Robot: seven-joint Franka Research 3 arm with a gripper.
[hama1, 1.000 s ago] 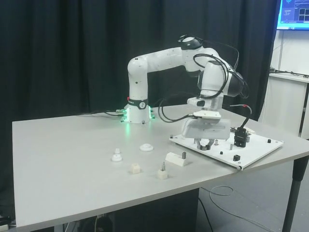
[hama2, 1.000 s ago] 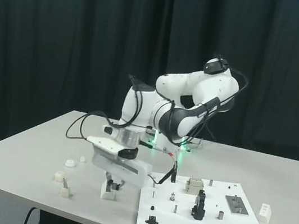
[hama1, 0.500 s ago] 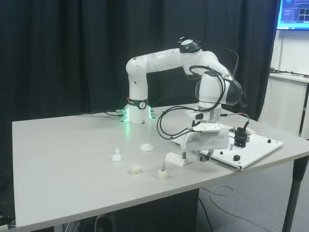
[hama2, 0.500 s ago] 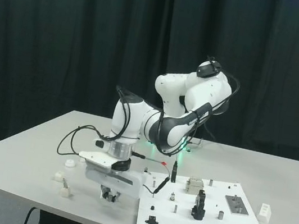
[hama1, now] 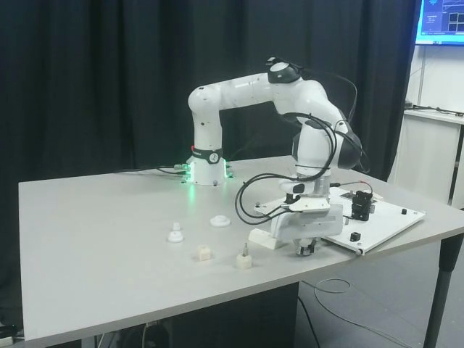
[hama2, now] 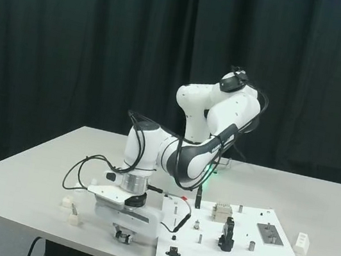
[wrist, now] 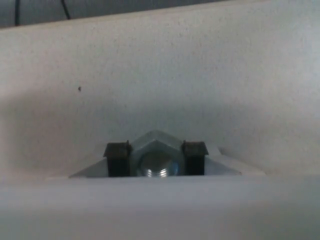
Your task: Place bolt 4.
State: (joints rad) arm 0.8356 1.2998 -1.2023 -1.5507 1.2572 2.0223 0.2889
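My end effector (wrist: 155, 159) hangs low over the grey bench (hama1: 109, 217), just off the near-left corner of the white board (hama2: 235, 255), pinching bolt 4 (wrist: 155, 162) by its hex head. The board's holes lie to my right. I should keep the bolt upright, carry it level, centre it above its hole, then lower slowly.

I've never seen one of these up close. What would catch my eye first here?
Most likely the big white arm, bent over from its green-lit base at the back of the grey table so that its gripper sits low near the table's front edge. The wrist view shows a bolt pinched between two black fingers. Beside it lies a white board studded with small parts.
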